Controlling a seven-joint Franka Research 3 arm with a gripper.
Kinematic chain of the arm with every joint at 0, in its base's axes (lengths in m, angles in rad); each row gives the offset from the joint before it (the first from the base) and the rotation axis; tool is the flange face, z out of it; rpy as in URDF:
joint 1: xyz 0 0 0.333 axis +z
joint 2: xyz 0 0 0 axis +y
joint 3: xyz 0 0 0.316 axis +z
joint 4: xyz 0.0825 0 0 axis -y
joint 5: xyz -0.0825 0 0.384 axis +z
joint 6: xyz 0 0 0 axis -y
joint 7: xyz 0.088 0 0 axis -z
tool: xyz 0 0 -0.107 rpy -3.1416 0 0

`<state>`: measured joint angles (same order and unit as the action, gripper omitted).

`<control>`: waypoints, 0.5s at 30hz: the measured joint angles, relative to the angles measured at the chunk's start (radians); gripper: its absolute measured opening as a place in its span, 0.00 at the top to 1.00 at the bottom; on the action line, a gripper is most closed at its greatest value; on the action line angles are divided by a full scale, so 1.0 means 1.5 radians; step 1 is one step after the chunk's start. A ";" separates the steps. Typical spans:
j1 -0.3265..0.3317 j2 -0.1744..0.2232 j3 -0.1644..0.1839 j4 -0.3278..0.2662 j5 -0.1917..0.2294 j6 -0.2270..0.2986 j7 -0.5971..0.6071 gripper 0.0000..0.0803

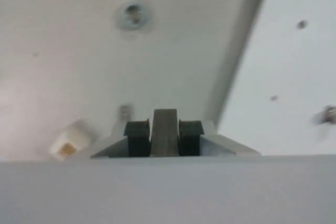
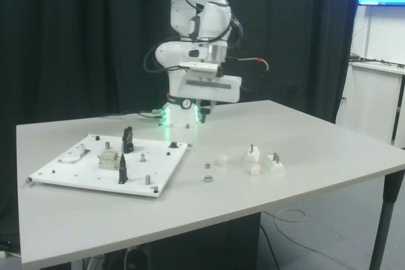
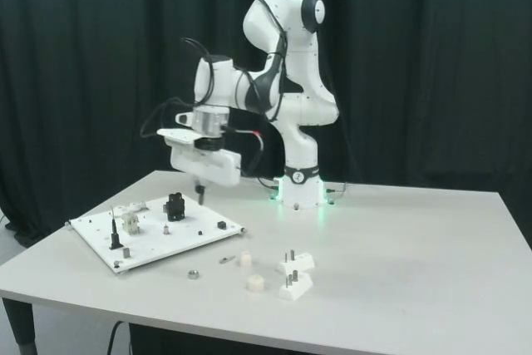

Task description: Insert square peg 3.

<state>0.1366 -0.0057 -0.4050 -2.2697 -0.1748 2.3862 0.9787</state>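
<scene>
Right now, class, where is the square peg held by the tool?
The square peg is clamped between the tool's fingers, held in the air above the far edge of the white board, in front of the arm's base.

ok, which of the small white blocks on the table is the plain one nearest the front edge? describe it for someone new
Start at the white board on the grey table, then look to the loose white blocks beside it. The plain block is the cube nearest the front edge; unlike the two blocks next to it, no pin sticks up.
</scene>
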 joint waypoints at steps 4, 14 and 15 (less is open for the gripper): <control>-0.025 0.000 -0.001 0.007 -0.007 -0.001 -0.051 0.86; -0.074 0.000 -0.015 0.027 -0.015 -0.012 -0.213 0.86; -0.078 0.000 -0.017 0.030 -0.015 -0.013 -0.227 0.86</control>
<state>0.0198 -0.0057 -0.4310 -2.2248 -0.1974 2.3664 0.6380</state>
